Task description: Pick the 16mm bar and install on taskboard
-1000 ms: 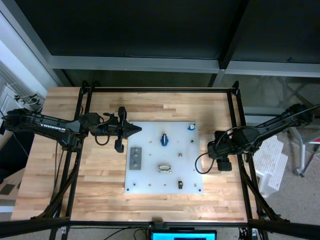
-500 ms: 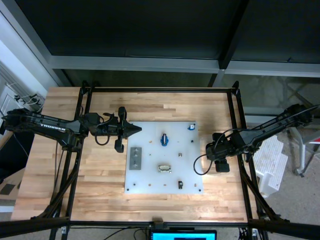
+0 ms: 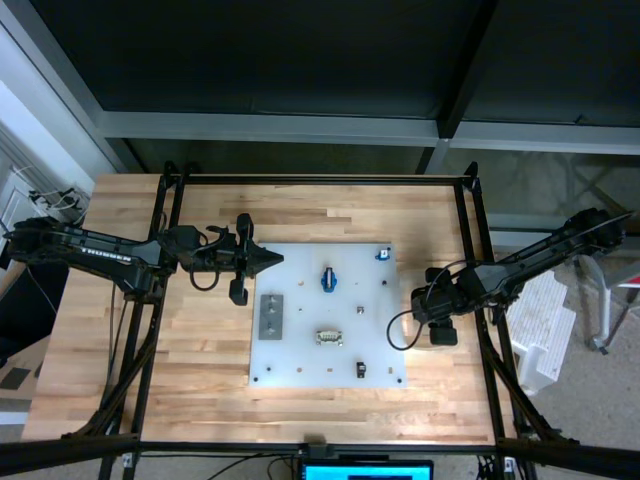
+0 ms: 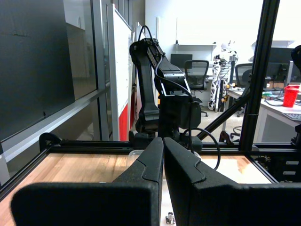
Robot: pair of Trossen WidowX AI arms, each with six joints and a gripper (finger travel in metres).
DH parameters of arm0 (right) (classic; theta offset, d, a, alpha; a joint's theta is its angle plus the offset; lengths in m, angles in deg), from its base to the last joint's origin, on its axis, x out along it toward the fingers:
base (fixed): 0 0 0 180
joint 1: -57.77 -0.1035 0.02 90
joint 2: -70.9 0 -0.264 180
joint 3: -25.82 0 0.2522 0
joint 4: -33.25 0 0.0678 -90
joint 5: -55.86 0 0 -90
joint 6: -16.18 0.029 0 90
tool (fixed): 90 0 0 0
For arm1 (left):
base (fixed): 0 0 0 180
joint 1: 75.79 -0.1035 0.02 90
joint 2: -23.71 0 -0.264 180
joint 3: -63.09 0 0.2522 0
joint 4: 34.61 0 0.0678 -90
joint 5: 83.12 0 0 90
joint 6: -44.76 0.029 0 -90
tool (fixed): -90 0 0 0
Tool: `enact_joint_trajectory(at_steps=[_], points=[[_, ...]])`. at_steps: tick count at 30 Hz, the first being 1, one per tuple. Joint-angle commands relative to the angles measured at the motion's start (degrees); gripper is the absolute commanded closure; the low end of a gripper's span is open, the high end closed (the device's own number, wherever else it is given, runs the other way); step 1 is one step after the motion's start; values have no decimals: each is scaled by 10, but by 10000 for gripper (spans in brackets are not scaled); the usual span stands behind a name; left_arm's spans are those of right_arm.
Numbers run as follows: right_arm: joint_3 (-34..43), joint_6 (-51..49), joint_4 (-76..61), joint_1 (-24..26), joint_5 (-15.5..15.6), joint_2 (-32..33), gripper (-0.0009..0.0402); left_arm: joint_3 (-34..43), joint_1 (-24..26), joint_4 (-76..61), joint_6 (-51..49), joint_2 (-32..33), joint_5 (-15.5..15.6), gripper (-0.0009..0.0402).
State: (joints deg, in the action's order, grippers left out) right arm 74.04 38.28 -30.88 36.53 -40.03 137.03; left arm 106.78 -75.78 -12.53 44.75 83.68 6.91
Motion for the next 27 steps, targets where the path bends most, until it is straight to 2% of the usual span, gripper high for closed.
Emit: enact_joint_trajectory(at_steps=[1,15,21,27], points=[[2,-1,1,0,-1,-2,226,0,0,0,0,0,0,393],[2,-6,5,0,-5,-2,265,0,0,0,0,0,0,393],[2,-6,4,0,-5,-2,311,0,0,0,0,0,0,393],[2,-6,3,0,-4,-2,374,0,0,0,0,0,0,393]])
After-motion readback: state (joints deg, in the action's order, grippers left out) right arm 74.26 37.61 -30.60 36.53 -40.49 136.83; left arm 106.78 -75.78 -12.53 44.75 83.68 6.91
